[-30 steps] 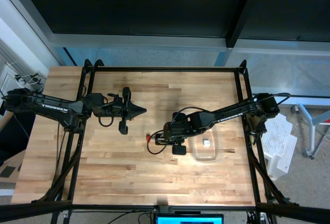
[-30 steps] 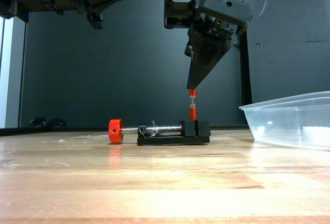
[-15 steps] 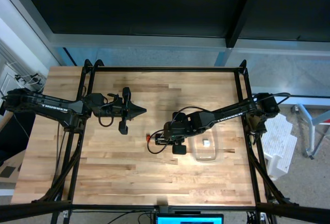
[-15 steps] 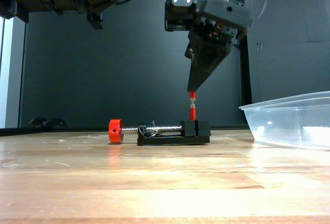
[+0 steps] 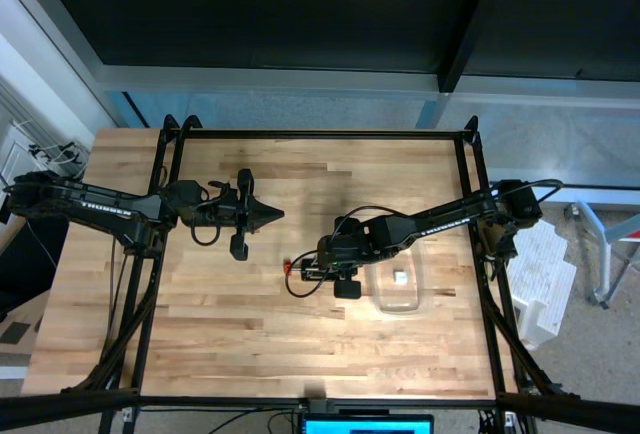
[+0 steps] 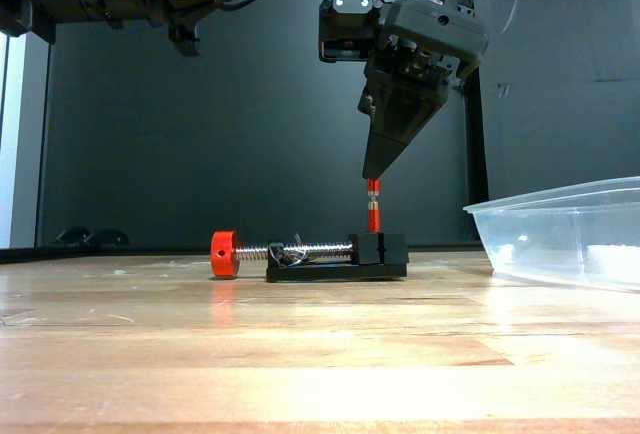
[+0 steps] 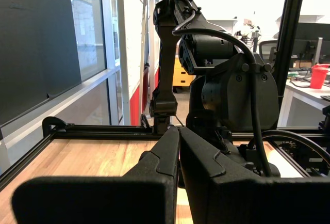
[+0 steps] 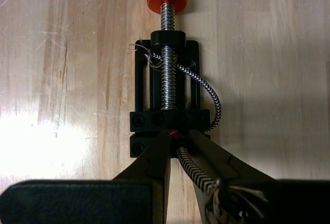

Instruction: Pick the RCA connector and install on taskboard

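**Little plug is standing in the black block**

The right end effector is hanging point-down over the small black block taskboard. The taskboard is lying on the pale wooden worktop, with its round red knob pointing away from the clear plastic tray.

The thin red and silvery RCA connector is standing straight up. Its lower end is sitting in the end of the taskboard far from the red knob. The right end effector is set narrow, and its fingertips are pinching the very top of the RCA connector. A black-and-white braided cable is coming out between them.

The left end effector is waiting well apart over the left side of the worktop. Its fingers are pressed together and it is holding nothing.

The RCA connector is probably very light and stiff. It is also smooth and round, so it could be slipping or tipping easily. Holding it near the top and pushing straight down looks safest. A sideways push could be bending the thin plug or sliding the little taskboard.
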Controlling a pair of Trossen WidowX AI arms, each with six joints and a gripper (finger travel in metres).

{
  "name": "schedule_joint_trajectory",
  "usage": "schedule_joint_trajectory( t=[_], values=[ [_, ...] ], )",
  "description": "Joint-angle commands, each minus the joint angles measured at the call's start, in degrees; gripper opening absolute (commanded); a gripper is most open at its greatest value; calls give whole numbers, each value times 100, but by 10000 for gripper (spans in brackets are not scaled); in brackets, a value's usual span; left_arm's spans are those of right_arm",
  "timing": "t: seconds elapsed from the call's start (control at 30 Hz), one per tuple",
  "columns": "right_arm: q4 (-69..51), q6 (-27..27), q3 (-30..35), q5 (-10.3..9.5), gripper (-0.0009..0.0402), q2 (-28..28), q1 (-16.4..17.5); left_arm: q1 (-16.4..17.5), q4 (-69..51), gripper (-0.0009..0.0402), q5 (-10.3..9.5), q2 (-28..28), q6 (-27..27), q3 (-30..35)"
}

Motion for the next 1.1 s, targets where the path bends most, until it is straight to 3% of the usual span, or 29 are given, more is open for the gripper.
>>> schedule_joint_trajectory(
  t=[0.03,1.1],
  values=[
    [114,4,-85,20,0,-2,0,0,0,0,2,2,0,0],
    [175,-66,-125,2,0,192,-26,0,0,0,2,2,0,0]
  ],
)
